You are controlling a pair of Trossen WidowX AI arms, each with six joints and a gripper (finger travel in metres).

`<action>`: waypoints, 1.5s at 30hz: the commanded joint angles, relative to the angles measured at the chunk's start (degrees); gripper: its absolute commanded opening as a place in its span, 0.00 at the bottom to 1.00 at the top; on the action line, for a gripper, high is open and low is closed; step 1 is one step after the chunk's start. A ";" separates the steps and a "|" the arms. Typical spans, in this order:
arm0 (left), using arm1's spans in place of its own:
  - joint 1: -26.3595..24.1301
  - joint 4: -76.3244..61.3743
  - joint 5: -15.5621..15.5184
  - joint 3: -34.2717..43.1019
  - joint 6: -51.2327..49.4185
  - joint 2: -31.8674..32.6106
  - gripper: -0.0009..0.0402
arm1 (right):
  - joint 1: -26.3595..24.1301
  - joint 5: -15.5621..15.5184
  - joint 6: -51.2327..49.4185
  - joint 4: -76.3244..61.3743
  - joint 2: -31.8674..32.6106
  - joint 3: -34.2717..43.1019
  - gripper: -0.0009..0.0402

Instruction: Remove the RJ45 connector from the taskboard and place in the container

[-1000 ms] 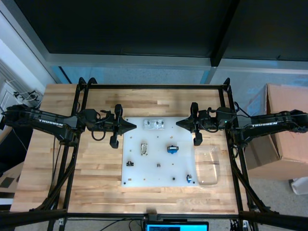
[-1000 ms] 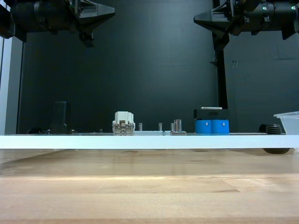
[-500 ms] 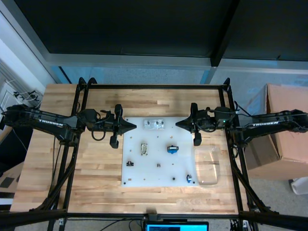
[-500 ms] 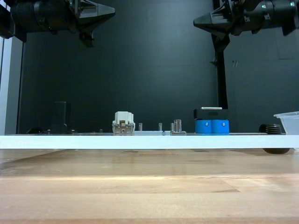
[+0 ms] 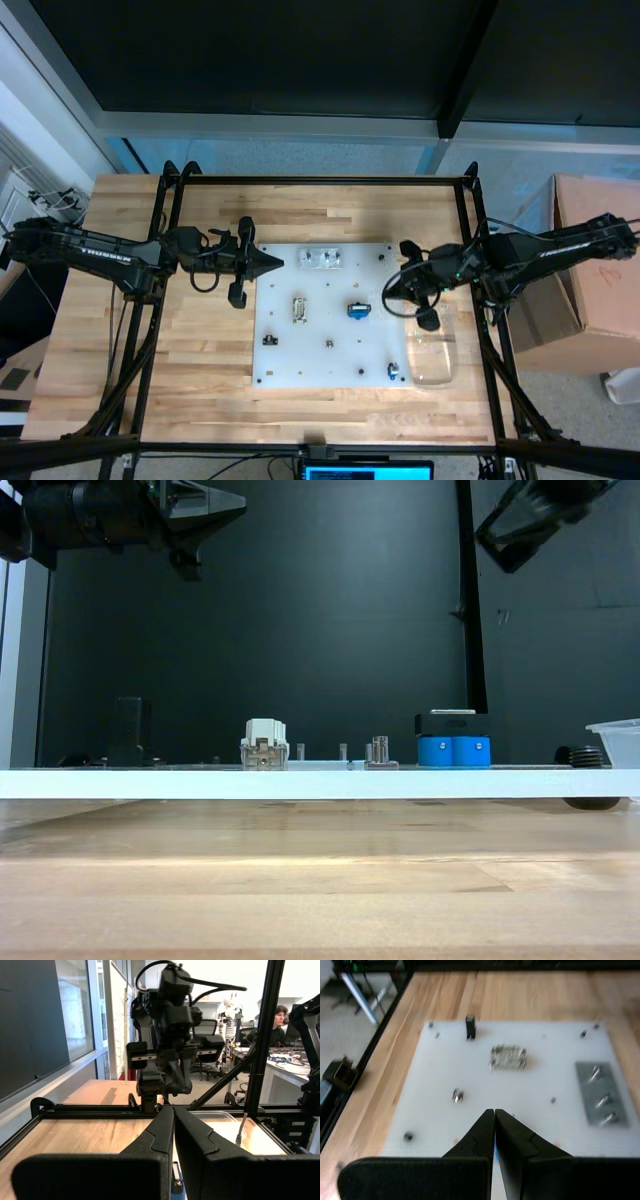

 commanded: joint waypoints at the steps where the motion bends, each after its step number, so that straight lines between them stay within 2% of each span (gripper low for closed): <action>1: 0.02 0.00 0.00 0.02 0.00 0.00 0.02 | 3.32 1.44 1.92 -5.03 0.90 2.36 0.02; 6: 0.00 0.00 0.00 0.02 0.00 -0.02 0.02 | 7.08 2.80 5.70 -12.74 2.71 5.66 0.02; 14: 0.02 0.00 0.00 0.02 0.00 0.00 0.02 | 12.83 2.75 11.45 -23.28 7.65 9.51 0.02; 36: 0.00 0.00 0.00 0.02 0.00 0.00 0.02 | 21.51 2.80 27.30 -38.88 24.85 25.77 0.02; 41: 0.00 0.00 0.00 0.02 0.00 0.00 0.02 | 22.12 2.75 29.64 -39.36 27.43 27.74 0.06; 45: 0.00 0.00 0.00 0.02 0.00 0.00 0.02 | 22.62 2.78 31.21 -39.39 29.31 28.74 0.14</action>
